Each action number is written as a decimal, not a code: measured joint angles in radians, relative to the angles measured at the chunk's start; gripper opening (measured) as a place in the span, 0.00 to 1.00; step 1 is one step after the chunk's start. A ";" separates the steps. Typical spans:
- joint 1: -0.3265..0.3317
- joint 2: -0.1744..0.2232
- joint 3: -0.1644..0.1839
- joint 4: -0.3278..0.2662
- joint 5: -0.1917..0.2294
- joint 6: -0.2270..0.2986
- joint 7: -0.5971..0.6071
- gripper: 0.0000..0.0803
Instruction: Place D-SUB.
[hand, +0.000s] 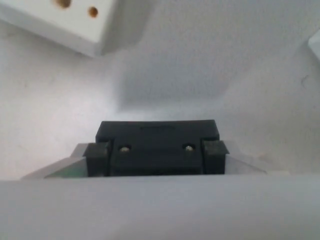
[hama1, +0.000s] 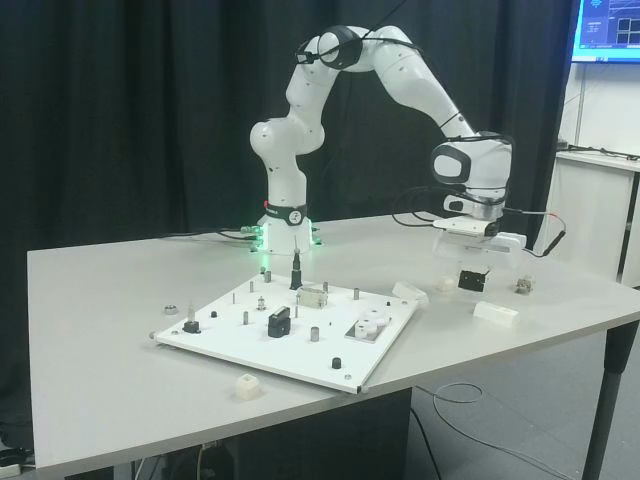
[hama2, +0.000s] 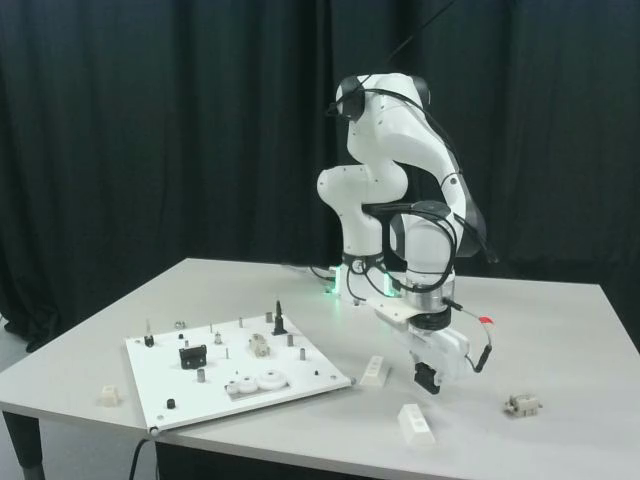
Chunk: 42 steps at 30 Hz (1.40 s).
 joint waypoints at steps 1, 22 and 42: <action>0.001 -0.004 0.000 -0.012 0.000 0.013 0.002 0.48; 0.015 -0.051 0.003 -0.122 0.001 0.123 0.000 0.48; 0.024 -0.050 0.006 -0.174 0.001 0.211 -0.011 0.48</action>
